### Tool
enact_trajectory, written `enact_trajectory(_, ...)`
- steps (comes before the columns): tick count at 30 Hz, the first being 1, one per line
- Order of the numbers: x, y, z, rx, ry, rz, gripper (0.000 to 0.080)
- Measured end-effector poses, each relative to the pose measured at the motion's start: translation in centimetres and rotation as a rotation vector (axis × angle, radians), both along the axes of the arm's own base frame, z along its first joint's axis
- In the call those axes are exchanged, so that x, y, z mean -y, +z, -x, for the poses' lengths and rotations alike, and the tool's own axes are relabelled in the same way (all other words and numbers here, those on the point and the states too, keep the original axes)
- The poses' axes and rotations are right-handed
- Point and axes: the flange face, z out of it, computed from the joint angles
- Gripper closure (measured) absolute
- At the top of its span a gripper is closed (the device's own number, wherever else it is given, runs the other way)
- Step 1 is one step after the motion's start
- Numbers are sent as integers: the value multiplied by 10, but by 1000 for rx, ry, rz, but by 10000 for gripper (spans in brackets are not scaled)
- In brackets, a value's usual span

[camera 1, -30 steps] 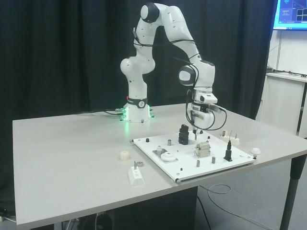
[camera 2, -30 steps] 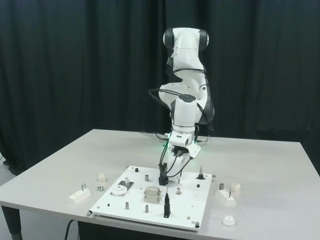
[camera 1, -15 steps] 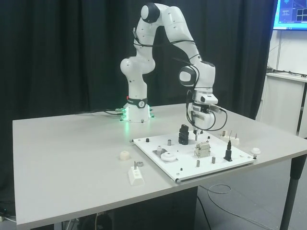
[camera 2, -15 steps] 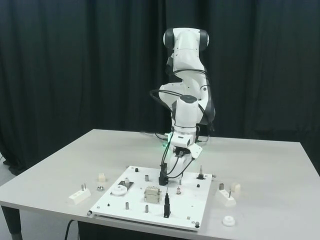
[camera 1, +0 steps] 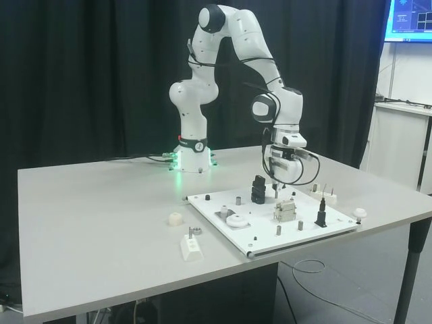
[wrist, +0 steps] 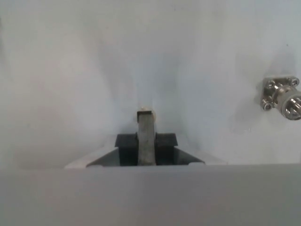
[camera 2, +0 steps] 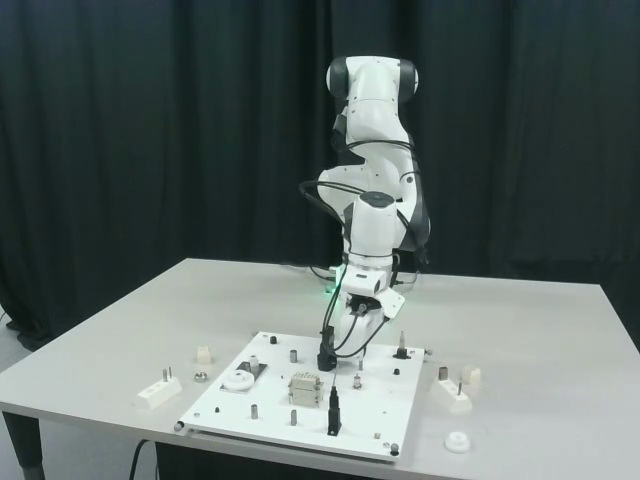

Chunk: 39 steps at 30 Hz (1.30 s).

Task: Insert square peg 2.

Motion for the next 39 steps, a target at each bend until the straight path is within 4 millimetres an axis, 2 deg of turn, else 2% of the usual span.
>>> enact_trajectory(39, 1, -7, 2, 3, 2, -3, 728)
